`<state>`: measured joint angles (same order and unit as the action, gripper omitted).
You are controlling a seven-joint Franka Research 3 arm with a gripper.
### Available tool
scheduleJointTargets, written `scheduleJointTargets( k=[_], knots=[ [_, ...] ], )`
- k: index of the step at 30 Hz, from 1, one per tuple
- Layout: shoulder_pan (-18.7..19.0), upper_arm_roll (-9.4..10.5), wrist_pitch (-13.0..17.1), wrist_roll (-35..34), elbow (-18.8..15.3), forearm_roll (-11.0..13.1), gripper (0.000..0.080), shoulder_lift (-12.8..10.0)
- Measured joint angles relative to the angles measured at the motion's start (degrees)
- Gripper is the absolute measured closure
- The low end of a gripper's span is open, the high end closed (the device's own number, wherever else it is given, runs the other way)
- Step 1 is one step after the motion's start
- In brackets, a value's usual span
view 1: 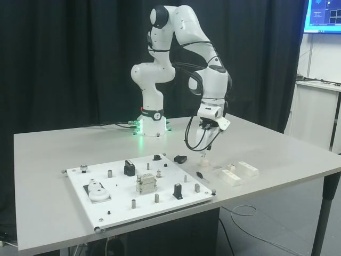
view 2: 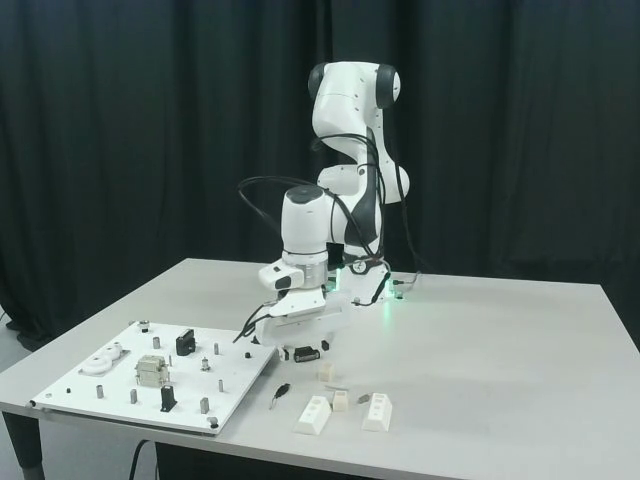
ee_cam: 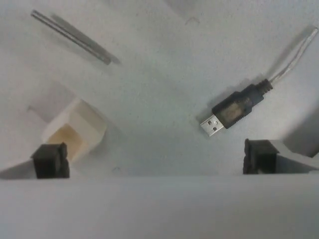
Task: Remove round peg 2.
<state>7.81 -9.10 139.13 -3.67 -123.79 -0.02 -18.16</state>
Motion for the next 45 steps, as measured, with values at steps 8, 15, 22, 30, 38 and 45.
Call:
scheduleJointTargets(
  k=[8, 15, 22, 30, 38, 45],
  knots=[
    [0.0, -0.04, 0.0, -0.2, 0.0, 0.0, 0.0006, 0.0],
    [0.0, -0.17, 0.0, -1.4, 0.0, 0.0, 0.0003, 0.1],
    [0.0, -0.3, 0.0, -2.5, 0.0, -0.2, 0.0003, 0.4],
    [0.0, -0.48, 0.7, -5.2, -0.1, -0.2, 0.0003, 0.7],
    [0.0, -0.52, 1.2, -6.1, -0.2, -0.2, 0.0003, 0.7],
    [0.0, -0.68, 1.4, -6.3, -0.3, -0.2, 0.0003, 0.7]
  ],
)
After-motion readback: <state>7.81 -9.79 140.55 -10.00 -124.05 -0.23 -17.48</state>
